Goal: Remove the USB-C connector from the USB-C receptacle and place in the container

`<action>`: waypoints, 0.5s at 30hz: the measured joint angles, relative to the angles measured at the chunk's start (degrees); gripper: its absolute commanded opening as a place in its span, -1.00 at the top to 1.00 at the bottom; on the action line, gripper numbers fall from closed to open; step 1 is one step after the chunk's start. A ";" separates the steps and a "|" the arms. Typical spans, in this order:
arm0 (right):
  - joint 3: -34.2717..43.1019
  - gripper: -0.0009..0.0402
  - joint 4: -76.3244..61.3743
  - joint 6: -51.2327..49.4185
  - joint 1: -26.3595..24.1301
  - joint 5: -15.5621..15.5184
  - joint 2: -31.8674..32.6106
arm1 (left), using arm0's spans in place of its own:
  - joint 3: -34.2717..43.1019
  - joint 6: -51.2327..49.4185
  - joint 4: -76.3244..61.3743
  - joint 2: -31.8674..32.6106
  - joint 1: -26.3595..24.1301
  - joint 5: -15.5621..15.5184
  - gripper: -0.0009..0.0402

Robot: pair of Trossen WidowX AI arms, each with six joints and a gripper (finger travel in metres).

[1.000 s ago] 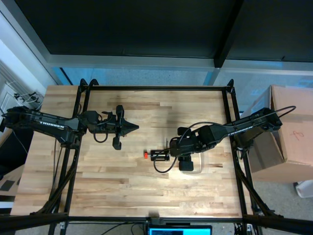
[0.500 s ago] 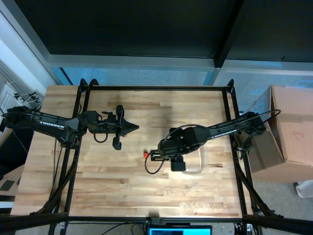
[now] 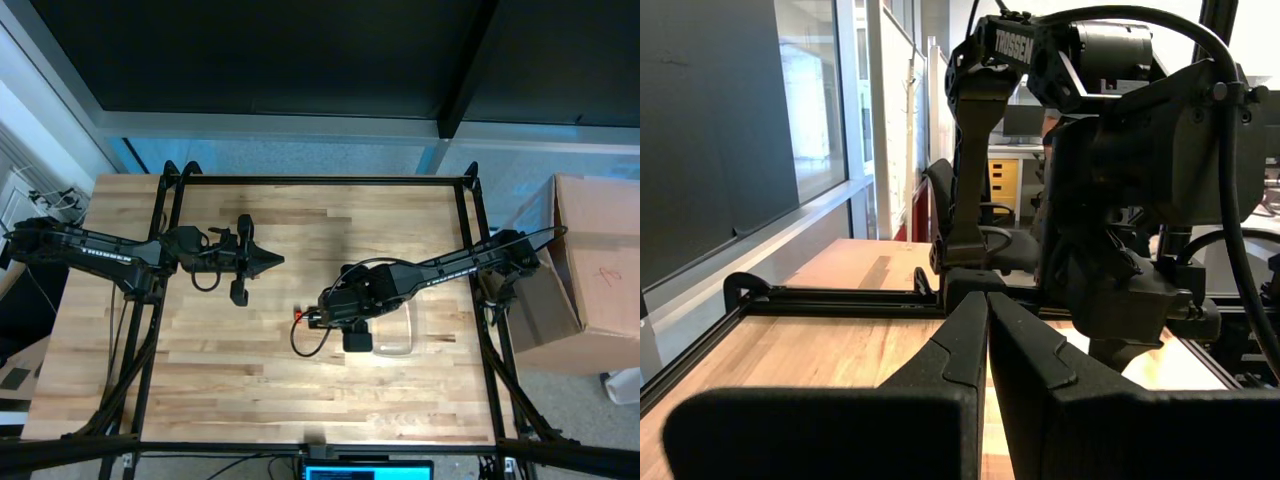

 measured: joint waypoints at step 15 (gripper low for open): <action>-11.98 0.03 12.94 1.27 0.02 -0.02 -3.48 | 0.02 0.00 -0.02 0.00 0.00 0.00 0.96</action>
